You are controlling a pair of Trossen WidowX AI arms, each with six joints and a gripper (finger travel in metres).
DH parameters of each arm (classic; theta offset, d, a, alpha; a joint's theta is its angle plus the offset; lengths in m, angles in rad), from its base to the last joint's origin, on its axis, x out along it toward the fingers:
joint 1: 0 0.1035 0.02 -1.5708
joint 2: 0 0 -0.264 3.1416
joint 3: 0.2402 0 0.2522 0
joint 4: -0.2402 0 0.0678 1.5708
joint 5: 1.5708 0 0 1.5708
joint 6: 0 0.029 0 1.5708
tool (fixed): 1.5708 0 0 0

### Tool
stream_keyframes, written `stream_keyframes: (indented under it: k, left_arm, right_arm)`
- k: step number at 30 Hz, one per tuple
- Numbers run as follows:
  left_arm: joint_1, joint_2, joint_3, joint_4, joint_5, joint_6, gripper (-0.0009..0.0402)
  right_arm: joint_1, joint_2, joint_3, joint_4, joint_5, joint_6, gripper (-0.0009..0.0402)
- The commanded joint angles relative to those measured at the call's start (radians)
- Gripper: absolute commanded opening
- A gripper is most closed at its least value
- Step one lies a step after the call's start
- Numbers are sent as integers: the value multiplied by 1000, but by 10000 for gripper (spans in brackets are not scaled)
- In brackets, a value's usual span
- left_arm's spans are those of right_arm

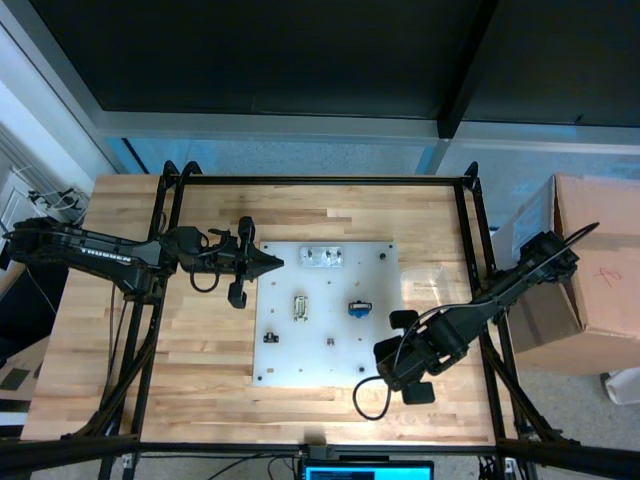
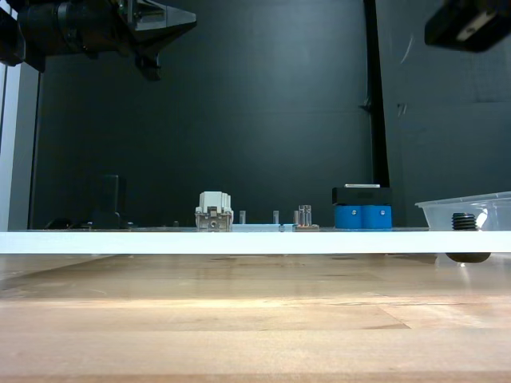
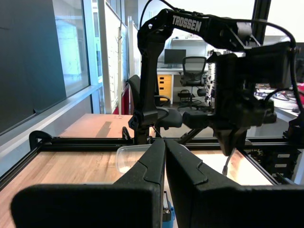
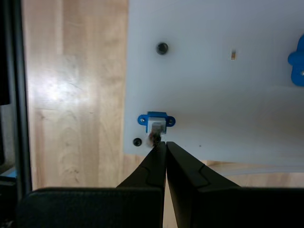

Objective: Remove the RJ45 connector from the taskboard and place in the container

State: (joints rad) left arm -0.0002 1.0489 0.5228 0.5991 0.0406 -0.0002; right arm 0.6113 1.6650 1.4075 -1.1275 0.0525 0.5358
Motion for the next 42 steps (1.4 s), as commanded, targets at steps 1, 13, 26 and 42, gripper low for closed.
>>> stream_keyframes:
  k: [1, 13, 26, 42]
  left_arm:
    - [0, 0, 0, 0, 0, 0, 0]
    - [0, 0, 0, 0, 0, 0, 0]
    - [0, 0, 0, 0, 0, 0, 0]
    - [0, 0, 0, 0, 0, 0, 0]
  right_arm:
    - [0, 0, -34, 16, 0, 19, 0]
    - [3, 0, -105, 90, -1, 60, 0]
    - [5, 30, -136, 153, -2, 59, 0]
    - [6, 93, -135, 179, -29, 69, 87]
